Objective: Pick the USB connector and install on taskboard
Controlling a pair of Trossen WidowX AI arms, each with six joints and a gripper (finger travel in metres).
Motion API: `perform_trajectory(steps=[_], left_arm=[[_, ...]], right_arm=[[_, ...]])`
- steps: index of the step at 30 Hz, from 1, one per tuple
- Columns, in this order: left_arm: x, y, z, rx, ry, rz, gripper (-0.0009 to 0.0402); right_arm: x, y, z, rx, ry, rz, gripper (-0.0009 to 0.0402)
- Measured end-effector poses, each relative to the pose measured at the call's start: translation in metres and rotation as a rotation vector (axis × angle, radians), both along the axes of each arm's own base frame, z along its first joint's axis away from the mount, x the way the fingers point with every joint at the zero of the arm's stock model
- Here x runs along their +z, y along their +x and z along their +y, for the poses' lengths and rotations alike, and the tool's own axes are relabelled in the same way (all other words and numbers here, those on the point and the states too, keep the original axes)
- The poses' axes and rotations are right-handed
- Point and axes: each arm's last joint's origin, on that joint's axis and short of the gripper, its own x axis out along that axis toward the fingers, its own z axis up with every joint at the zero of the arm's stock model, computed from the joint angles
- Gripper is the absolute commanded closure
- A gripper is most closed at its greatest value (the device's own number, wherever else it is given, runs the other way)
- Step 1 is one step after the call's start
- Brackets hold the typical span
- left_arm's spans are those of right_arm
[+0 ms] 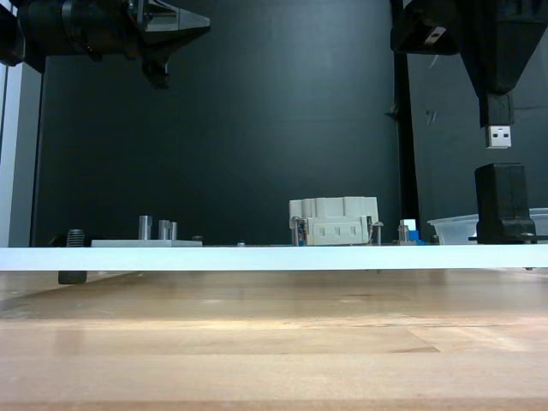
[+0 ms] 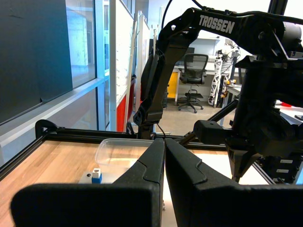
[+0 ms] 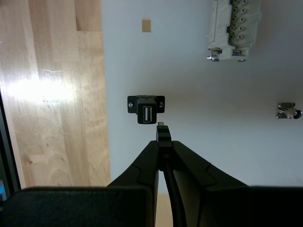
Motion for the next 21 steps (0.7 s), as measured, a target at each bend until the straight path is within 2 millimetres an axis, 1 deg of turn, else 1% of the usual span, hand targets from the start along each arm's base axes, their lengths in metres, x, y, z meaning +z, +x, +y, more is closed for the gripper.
perform_trajectory(steps=[10,21], left_arm=[[0.000,0.000,0.000,0.000,0.000,0.000,0.0393],[0.000,0.000,0.000,0.000,0.000,0.000,0.0393]], right_arm=[[-0.003,0.009,0.005,0.006,-0.004,0.010,0.0393],[-0.006,0.011,0.007,0.006,0.008,0.020,0.0393]])
